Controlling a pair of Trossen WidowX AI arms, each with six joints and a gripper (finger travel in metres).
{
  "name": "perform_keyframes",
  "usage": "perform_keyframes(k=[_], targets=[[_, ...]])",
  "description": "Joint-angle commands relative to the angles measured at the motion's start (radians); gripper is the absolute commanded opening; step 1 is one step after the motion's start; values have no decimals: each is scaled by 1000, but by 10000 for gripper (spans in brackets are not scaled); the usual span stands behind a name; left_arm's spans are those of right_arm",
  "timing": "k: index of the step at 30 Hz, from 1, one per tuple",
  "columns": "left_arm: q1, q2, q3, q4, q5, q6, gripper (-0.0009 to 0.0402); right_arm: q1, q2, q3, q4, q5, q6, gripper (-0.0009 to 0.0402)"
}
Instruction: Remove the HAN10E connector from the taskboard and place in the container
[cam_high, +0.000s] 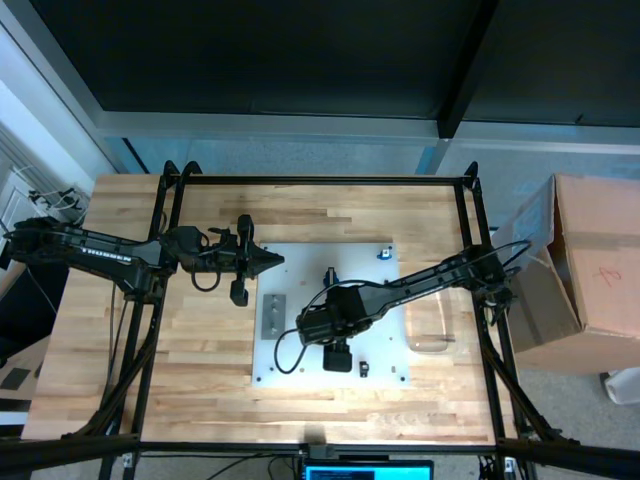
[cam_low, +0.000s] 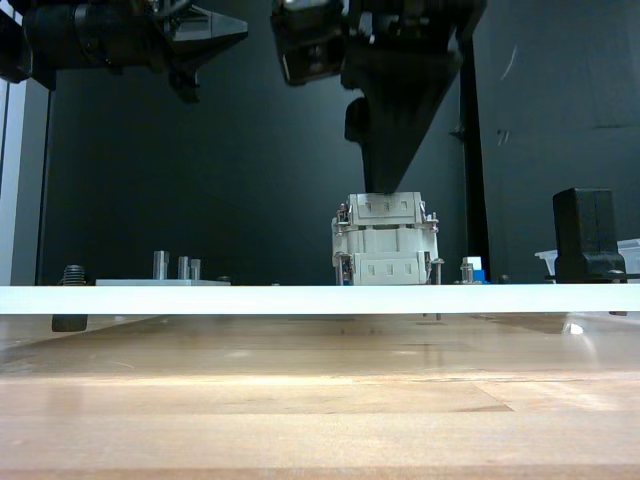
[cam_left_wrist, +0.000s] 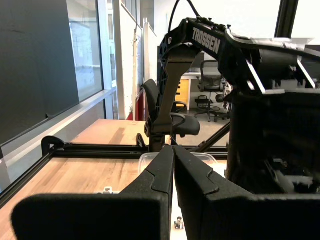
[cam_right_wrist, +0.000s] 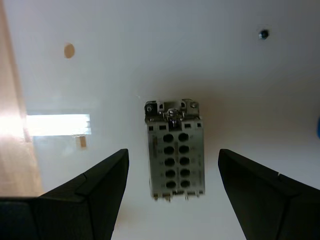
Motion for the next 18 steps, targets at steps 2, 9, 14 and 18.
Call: perform_keyframes(k=[2, 9, 14, 18], targets=[[0, 0, 0, 0, 0, 0, 0, 0, 29, -2, 10, -10, -3, 247], [0, 0, 0, 0, 0, 0, 0, 0, 45, -3, 10, -10, -17, 247], [0, 0, 0, 0, 0, 0, 0, 0, 44, -3, 8, -17, -29, 247], [0, 0, 0, 0, 0, 0, 0, 0, 44, -3, 10, -24, -31, 228]])
